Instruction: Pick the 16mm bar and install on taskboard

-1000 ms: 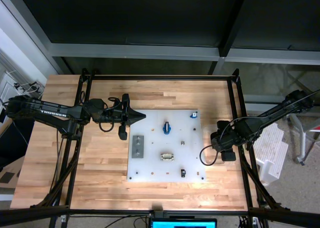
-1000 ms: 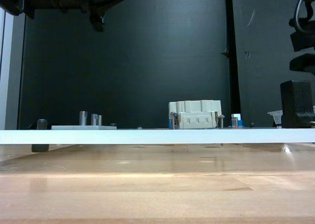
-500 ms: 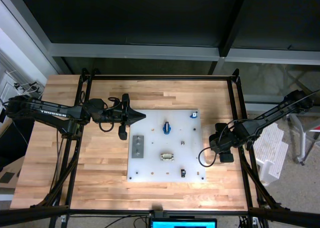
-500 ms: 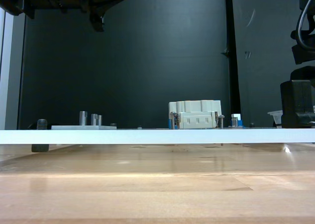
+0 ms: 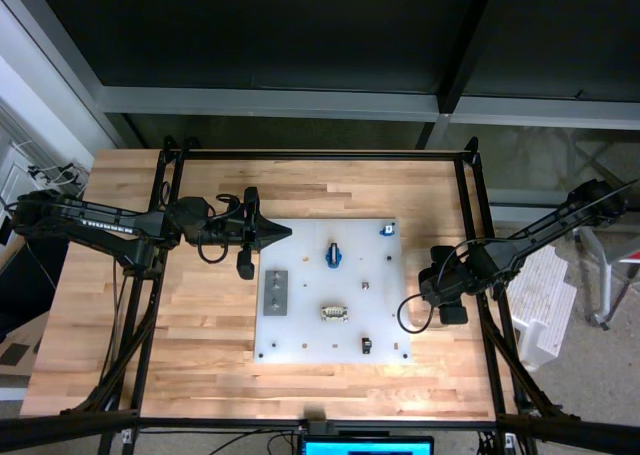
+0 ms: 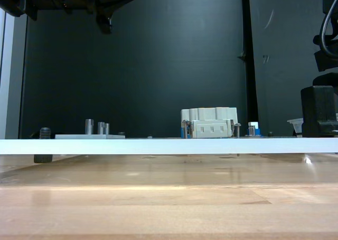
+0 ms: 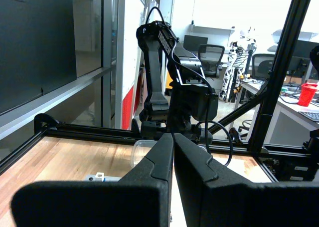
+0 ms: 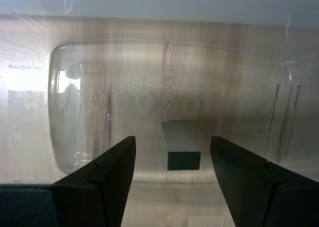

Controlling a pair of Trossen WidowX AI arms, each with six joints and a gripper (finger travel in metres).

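The 16mm bar (image 8: 180, 147) lies free in a clear bin (image 8: 75, 87), off the taskboard (image 5: 300, 347). The right end effector (image 8: 172, 138) straddles it, spread, apparently for pickup. The left end effector (image 7: 173, 137), pressed together, hovers high over the taskboard's far left corner

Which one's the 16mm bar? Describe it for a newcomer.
At the table's right edge, the right gripper hangs, fingers open, over a clear tray. The bar lies free in it, the only grey block there. The left gripper, shut, hovers over the board's far-left corner.
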